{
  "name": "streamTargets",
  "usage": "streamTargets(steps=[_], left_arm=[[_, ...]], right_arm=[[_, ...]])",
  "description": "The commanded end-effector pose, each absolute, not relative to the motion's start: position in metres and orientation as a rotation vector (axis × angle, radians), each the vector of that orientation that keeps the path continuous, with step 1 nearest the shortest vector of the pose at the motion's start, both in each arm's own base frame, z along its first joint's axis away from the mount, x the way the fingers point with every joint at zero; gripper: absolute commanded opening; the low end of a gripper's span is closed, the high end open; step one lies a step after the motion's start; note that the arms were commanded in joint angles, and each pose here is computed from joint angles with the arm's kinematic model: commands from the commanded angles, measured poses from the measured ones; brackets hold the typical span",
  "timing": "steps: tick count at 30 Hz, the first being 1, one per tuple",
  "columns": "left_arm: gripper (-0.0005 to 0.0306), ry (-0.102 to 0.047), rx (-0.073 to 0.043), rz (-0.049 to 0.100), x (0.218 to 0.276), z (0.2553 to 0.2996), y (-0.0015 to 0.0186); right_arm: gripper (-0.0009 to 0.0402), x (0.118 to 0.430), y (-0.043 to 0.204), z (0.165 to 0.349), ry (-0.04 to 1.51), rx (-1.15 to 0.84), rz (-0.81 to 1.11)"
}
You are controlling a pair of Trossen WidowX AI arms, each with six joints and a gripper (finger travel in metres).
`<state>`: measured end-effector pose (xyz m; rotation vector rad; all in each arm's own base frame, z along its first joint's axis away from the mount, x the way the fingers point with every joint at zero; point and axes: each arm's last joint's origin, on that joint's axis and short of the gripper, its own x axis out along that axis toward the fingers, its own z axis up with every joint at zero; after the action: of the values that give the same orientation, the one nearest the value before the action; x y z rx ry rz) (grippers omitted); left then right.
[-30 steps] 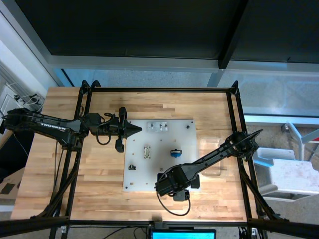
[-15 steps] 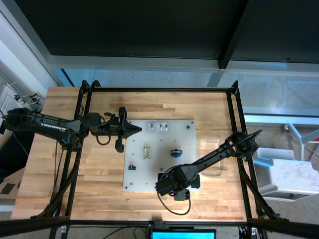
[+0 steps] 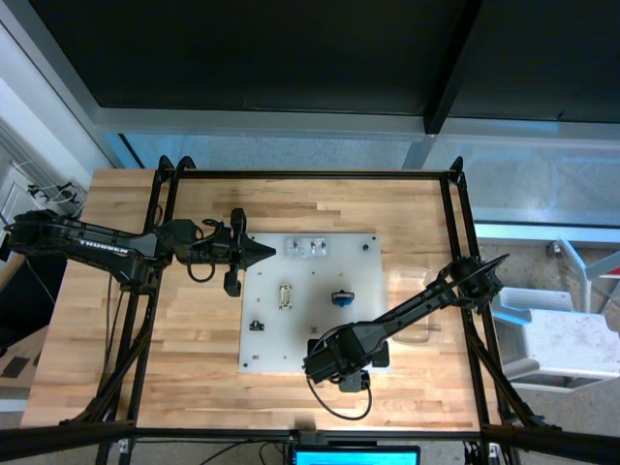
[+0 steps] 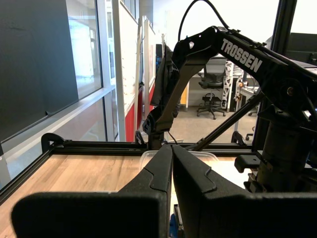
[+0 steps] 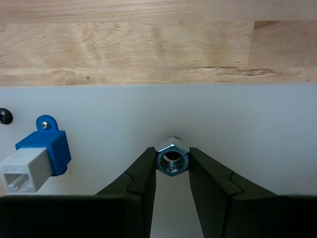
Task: Pick the M12 fastener and fasten on the M12 threads
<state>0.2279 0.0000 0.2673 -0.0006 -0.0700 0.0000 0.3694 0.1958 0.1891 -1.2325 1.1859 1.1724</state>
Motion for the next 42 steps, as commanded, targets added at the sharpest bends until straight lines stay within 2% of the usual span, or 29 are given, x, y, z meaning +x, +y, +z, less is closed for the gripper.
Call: streamTargets(steps=[1, 21, 34, 42], left_arm=[[0.0000, -0.070, -0.001, 0.000, 0.2279, 0.2673, 0.0000], [0.0000, -0.070, -0.001, 0.000, 0.2279, 0.2673, 0.0000], [0.0000, -0.070, -0.001, 0.000, 0.2279, 0.2673, 0.0000], [0.0000, -0.070, -0.001, 0.000, 0.2279, 0.2673, 0.0000]], right_arm=[[0.0025, 0.3685, 0.1959, 0.1873, 1.189, -1.232, 1.175], [0.0025, 0.3701, 0.1978, 0.1824, 1.227, -1.168, 1.114], [0.0025, 0.3700, 0.1981, 0.1824, 1.363, -0.884, 0.845], [0.0025, 0.3701, 0.1979, 0.1824, 1.448, -0.635, 0.604]])
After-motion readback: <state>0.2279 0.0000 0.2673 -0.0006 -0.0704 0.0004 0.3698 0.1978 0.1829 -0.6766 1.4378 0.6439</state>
